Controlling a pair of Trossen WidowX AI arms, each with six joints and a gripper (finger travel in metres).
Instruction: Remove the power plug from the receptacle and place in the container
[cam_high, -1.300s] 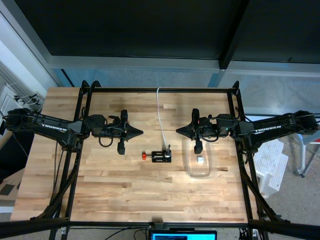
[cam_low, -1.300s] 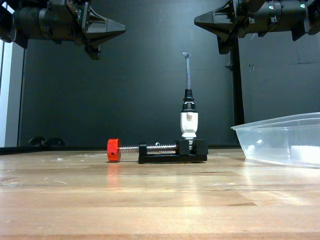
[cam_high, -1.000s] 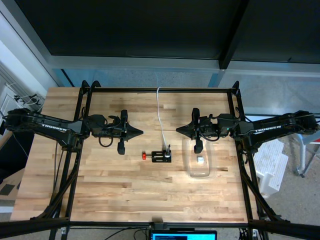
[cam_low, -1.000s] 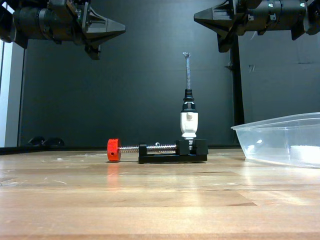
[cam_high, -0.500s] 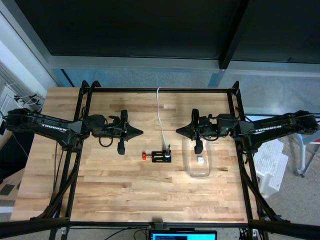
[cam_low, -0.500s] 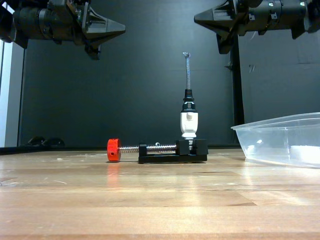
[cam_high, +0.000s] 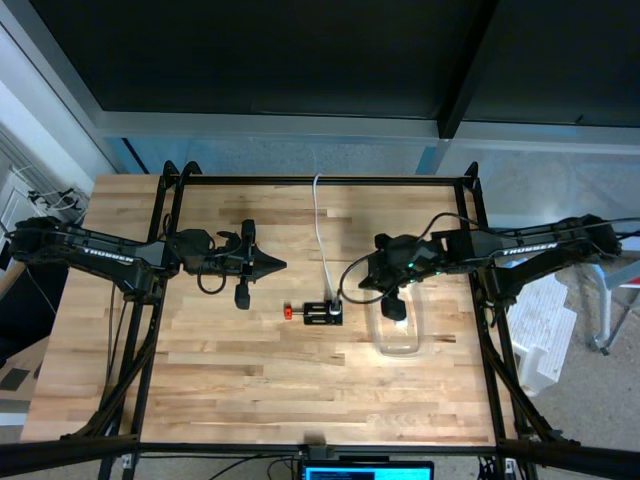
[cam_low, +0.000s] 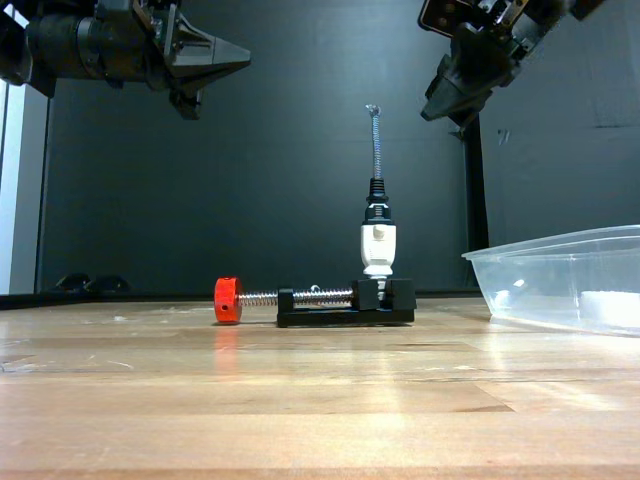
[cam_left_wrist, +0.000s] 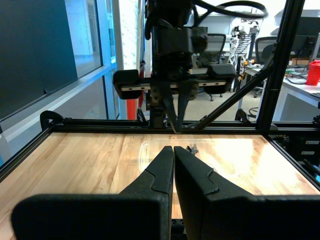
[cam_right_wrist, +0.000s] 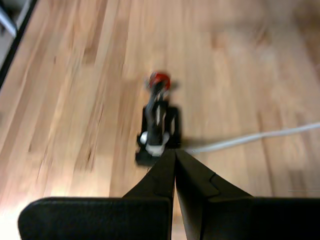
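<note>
Since a moment ago my right gripper (cam_low: 432, 108) has swung off level. It now tips down toward the middle of the wooden desk (cam_high: 250, 380), tapered black fingers (cam_right_wrist: 157, 180) pressed together, above and just right of the power plug (cam_low: 376, 208). That slim black plug stands upright in the white receptacle (cam_low: 377, 247), gripped by a black clamp (cam_low: 345, 300) with an orange-red knob (cam_low: 227, 300). Toward the right edge sits the clear, round-cornered container (cam_low: 560, 280). My left gripper (cam_low: 243, 56) hangs level, fingers together, well apart on the left.

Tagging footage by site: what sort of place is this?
Probably a robotics lab in an open office: framed butcher-block table, with office chairs and desks beyond. Left gripper hovers shut above the table. Right gripper, shut, angles toward the power plug.
</note>
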